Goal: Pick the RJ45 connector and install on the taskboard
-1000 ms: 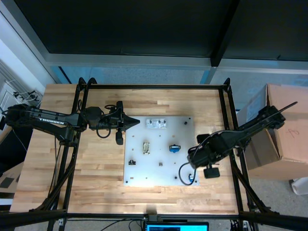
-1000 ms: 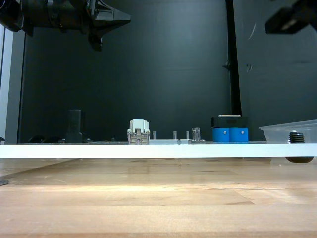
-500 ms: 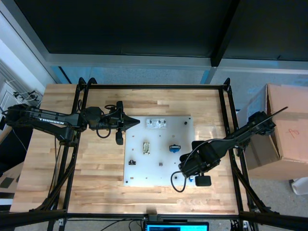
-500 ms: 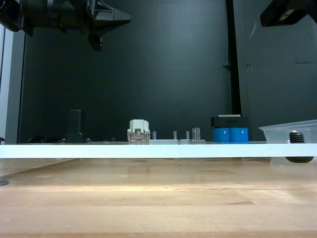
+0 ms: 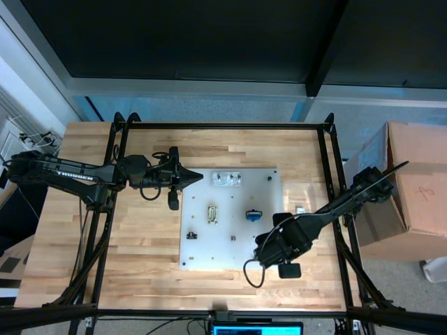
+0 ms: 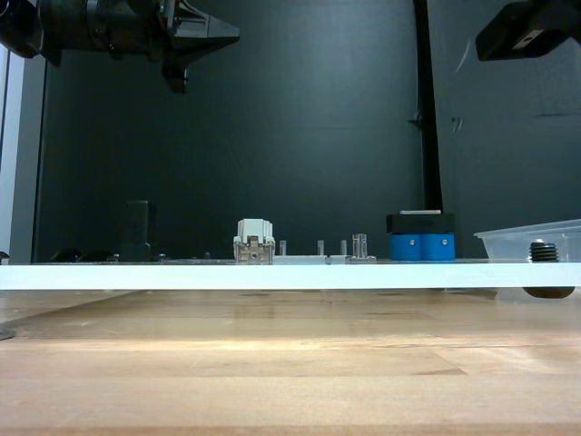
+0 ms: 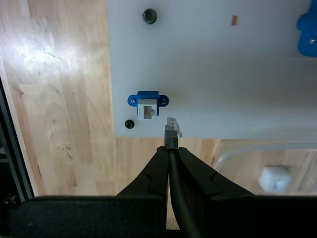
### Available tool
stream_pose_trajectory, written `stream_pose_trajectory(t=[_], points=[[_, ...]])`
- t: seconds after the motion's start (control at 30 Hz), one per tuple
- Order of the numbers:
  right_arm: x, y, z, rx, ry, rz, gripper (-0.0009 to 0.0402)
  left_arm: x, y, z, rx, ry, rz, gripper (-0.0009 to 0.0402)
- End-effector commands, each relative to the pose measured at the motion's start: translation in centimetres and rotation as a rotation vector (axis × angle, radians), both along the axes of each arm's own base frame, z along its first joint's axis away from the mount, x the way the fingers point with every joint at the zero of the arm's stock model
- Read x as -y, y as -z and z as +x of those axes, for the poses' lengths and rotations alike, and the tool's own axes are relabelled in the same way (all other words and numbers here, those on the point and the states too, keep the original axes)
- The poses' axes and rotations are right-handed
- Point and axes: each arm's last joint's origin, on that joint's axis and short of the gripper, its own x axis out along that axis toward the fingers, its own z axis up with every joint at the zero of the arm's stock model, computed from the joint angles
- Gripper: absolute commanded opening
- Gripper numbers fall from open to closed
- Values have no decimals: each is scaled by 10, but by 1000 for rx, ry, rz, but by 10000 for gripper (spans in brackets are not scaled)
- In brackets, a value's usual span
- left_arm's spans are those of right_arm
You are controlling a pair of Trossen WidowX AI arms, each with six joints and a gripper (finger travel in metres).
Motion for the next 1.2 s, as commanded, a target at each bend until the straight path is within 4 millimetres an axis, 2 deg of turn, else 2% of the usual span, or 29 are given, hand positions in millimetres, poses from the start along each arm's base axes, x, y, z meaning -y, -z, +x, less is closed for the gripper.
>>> stream_pose_trajectory(t=[0.03, 0.5, 1.2], points=[[-5, 5, 0, -5, -14, -7, 0, 0, 0, 0, 0, 0, 0, 0], [-15, 16, 4, -5, -52, -7, 0, 0, 0, 0, 0, 0, 0, 0], [-18, 30, 2, -6, -64, 4, 0, 0, 0, 0, 0, 0, 0, 0]])
